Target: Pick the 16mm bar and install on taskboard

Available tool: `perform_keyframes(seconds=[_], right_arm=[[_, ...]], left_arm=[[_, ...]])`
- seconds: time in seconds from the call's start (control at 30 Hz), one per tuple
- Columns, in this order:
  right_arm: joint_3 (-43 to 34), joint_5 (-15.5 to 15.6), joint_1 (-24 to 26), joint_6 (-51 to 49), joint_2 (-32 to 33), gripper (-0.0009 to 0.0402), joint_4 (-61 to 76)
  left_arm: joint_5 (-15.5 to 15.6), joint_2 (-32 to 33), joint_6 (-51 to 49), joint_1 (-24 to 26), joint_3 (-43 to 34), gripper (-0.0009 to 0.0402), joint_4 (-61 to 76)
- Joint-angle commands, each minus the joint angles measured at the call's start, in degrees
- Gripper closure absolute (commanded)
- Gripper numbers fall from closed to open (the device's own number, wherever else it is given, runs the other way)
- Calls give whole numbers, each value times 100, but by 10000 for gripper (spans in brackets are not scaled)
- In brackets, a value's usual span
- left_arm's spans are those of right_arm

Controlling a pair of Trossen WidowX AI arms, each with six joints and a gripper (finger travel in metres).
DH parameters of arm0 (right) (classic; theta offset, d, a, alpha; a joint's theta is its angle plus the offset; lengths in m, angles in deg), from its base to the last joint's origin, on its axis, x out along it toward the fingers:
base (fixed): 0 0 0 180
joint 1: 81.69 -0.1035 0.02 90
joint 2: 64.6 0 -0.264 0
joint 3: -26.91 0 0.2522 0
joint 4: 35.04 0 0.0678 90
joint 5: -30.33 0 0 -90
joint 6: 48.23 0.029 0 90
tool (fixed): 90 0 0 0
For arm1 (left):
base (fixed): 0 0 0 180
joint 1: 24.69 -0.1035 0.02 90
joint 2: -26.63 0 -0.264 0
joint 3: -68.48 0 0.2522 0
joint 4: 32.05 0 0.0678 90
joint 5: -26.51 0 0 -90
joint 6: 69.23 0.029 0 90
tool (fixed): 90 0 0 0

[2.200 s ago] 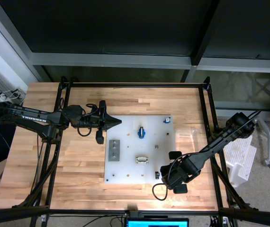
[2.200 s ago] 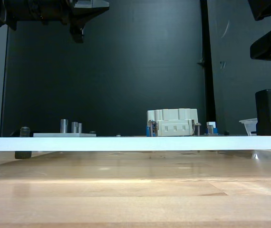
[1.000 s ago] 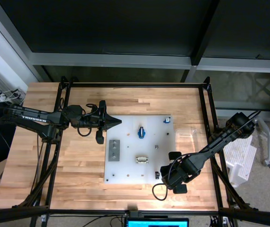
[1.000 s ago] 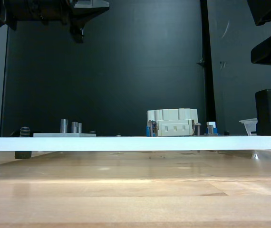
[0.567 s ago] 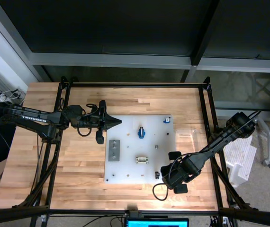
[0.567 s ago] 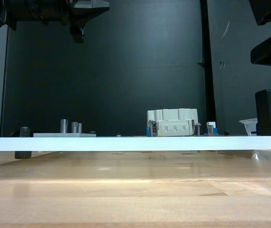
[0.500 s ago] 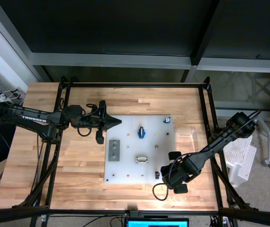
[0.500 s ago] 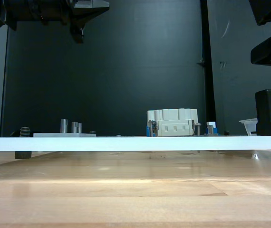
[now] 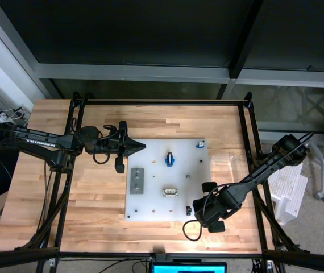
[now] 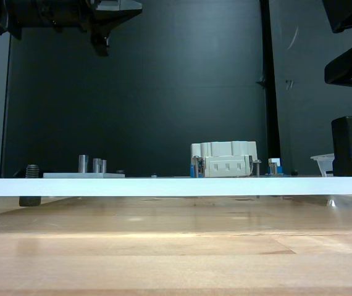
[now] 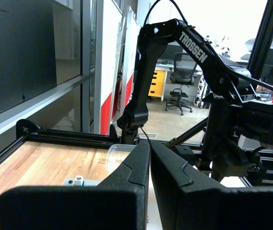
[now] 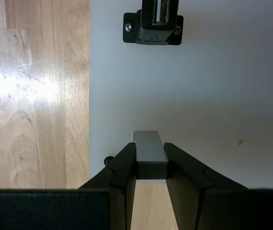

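The 16mm bar is a short grey metal block, held level between the fingers of my right gripper, which is shut on it. It hangs over the near right part of the white taskboard, clear of any seat. Seen from above, the right gripper sits at the board's near right corner and the bar is hidden under it. My left gripper hovers high over the board's far left corner, fingers shut with nothing between them.
A grey block with upright pegs stands on the board's left side. A beige connector and a blue part sit mid-board. A black socket lies ahead of the bar. A clear tray rests right of the board.
In the low view the right gripper has sunk very slightly, with the bar still in it. The left arm has not moved.
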Motion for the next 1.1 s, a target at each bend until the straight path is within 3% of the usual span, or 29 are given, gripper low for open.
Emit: perform_keyframes(seconds=[0.03, 1.1], right_arm=[[15, 46, -2, -33, 70, 393, -103], [7, 81, -11, 138, -131, 393, 17]], left_arm=[[-2, 0, 0, 0, -2, 393, -2], [-2, 0, 0, 0, -2, 393, -2]])
